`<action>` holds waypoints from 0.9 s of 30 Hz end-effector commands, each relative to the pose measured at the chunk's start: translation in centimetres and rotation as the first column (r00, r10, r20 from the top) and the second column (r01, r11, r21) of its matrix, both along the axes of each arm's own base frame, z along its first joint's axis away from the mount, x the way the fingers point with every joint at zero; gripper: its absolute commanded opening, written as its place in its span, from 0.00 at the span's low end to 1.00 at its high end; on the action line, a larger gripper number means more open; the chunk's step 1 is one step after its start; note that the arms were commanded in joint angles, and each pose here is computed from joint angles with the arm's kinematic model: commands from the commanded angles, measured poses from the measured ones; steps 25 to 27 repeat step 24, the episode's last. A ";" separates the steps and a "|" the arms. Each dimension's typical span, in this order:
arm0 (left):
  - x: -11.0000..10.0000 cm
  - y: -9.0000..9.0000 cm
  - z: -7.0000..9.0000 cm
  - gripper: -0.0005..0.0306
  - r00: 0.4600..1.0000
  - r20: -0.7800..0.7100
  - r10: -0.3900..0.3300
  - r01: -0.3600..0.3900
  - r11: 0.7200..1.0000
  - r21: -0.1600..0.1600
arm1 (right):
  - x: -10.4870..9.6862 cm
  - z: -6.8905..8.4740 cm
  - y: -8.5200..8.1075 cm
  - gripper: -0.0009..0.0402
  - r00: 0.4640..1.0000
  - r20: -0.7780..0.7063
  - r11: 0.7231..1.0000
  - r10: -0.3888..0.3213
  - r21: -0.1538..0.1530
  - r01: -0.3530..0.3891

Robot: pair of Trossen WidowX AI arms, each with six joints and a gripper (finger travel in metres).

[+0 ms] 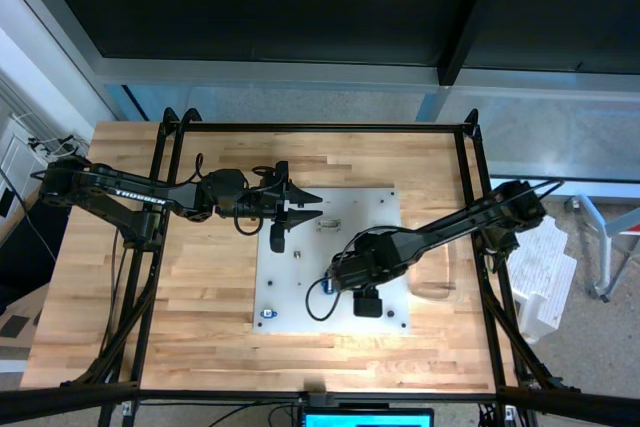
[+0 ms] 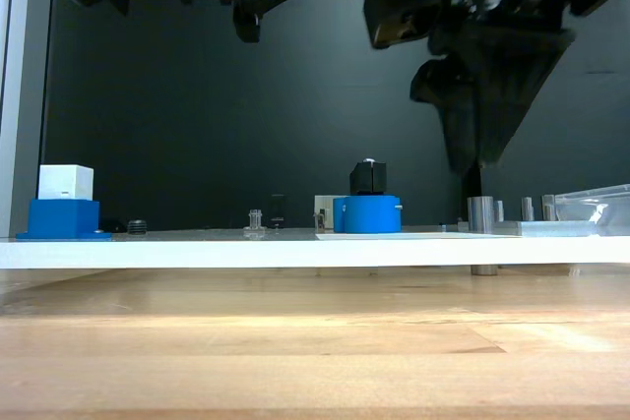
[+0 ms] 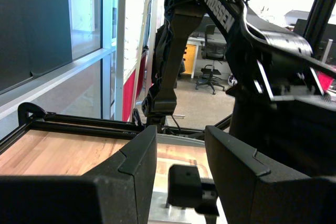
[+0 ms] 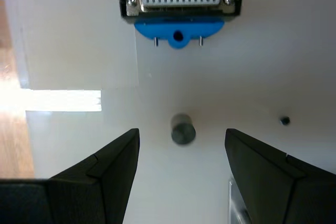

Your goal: Pick the 16mm cylinder and install on the taskboard

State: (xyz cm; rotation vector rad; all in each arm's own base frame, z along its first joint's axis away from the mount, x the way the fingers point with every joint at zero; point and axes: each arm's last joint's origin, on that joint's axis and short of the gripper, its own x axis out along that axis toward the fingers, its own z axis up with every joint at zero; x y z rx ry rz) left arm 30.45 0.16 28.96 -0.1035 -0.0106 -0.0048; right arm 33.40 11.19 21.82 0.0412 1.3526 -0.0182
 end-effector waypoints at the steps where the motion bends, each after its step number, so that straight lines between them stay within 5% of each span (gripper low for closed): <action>1: 0.0 0.0 0.0 0.41 1.000 0.000 0.000 0.000 1.000 0.000 | -1.2 0.6 -0.4 0.55 1.000 0.013 1.000 0.002 0.003 -0.002; 9: 0.0 0.0 0.0 0.41 1.000 0.000 0.000 0.000 1.000 0.000 | -2.7 1.7 -1.0 0.48 0.999 0.050 1.000 -0.001 0.016 0.000; 12: 0.0 0.0 0.0 0.41 1.000 0.000 0.000 0.000 1.000 0.000 | -2.8 2.2 -1.2 0.43 0.994 0.111 1.000 -0.010 -0.015 0.012; 15: 0.0 0.0 0.0 0.41 1.000 0.000 0.000 0.000 1.000 0.000 | -3.3 3.5 -1.6 0.35 0.977 0.215 1.000 -0.005 0.011 0.003; 22: 0.0 0.0 0.0 0.41 1.000 0.000 0.000 0.000 1.000 0.000 | -5.8 6.9 -4.7 0.13 0.830 0.554 0.995 -0.072 0.094 0.024; 24: 0.0 0.0 0.0 0.41 1.000 0.000 0.000 0.000 1.000 0.000 | -6.7 7.8 -5.6 0.08 0.763 0.642 0.996 -0.076 0.092 0.021; 27: 0.0 0.0 0.0 0.41 1.000 0.000 0.000 0.000 1.000 0.000 | -6.7 7.8 -5.6 0.08 0.763 0.642 0.996 -0.076 0.092 0.021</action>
